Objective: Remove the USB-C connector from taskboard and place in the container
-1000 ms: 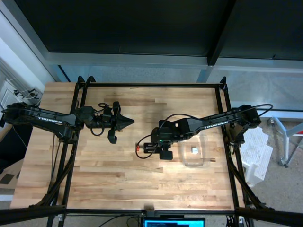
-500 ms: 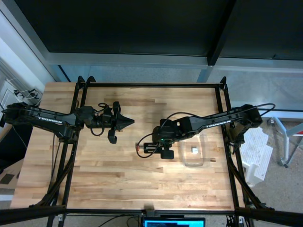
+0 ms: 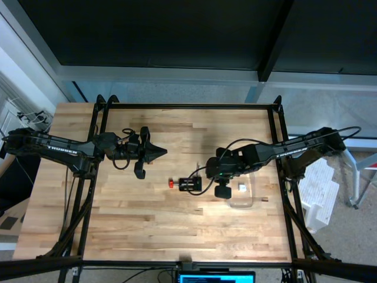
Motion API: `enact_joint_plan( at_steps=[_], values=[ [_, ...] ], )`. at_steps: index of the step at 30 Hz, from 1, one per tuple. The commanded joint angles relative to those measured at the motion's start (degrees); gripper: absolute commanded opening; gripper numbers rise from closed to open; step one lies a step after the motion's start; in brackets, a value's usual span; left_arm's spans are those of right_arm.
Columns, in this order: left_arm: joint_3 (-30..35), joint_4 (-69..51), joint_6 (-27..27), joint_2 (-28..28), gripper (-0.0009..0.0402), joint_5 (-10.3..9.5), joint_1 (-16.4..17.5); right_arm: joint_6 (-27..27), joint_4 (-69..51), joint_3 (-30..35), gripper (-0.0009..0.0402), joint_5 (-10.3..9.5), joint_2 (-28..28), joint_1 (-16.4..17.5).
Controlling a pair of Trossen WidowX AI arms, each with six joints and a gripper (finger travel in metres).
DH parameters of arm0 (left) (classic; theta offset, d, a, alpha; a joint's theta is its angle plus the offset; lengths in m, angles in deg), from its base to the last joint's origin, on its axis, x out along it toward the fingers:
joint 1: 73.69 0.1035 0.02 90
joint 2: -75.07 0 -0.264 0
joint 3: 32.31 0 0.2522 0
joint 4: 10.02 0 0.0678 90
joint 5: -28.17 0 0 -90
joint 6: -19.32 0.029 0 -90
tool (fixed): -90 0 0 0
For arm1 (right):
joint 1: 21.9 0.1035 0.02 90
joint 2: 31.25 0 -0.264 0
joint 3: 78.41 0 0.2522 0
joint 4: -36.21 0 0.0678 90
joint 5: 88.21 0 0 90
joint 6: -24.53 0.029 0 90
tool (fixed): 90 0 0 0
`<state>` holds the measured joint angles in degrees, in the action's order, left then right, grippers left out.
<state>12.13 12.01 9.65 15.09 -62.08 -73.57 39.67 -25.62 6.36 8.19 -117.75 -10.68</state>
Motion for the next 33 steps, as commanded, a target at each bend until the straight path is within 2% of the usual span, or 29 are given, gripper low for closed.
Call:
enact_joint_plan(
  at_steps=[1, 15, 33],
  values=[
    [0.02, 0.04, 0.0, 0.0, 0.0, 0.0, 0.02, 1.22, -0.5, -2.93, 0.0, 0.0, 2.82, 0.42],
    [0.02, 0.02, 0.0, -0.13, 0.0, 0.0, 0.02, 5.03, -2.05, -14.03, 0.0, 0.02, 13.81, 2.54],
    [0.02, 0.07, 0.0, -0.11, 0.0, 0.0, 0.02, 5.42, -3.56, -26.71, 0.0, 0.09, 23.5, 2.8]
  ],
)
